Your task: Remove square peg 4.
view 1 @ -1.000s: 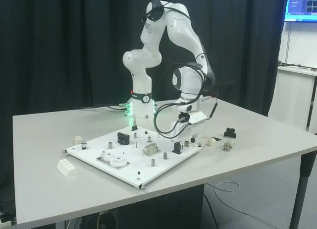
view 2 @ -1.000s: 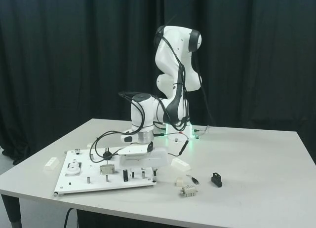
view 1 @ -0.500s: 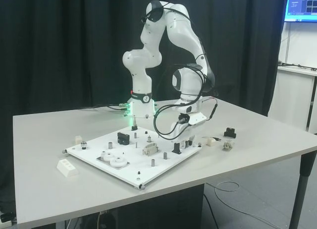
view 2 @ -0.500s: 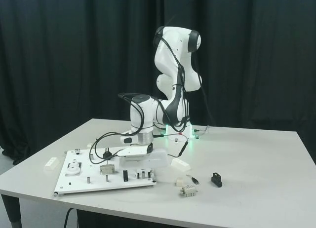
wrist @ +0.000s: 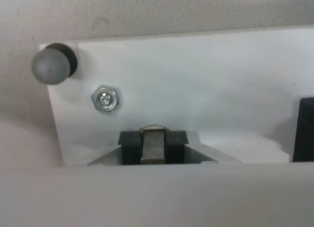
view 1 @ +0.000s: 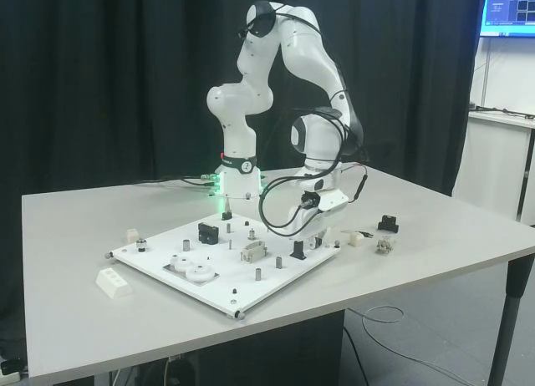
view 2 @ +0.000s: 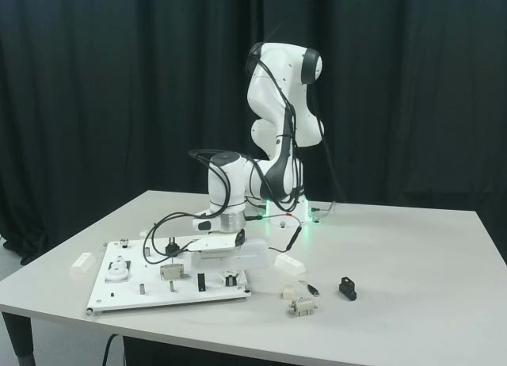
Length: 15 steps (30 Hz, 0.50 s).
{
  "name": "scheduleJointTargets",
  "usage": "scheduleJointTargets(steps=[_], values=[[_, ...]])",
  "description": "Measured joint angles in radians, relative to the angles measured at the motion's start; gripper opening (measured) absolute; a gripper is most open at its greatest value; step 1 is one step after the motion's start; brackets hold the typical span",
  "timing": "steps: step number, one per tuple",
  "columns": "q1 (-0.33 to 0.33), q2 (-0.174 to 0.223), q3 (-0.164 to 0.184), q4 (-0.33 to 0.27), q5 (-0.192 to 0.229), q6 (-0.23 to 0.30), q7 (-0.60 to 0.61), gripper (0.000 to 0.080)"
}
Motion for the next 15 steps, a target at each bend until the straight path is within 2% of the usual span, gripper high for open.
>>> scheduleJointTargets(steps=[8,15], values=[[-0.004,0.000,0.001,0.011,0.001,-0.019,0.000,0.0098],[-0.010,-0.003,0.000,0.034,0.001,-0.069,0.000,0.0098]])
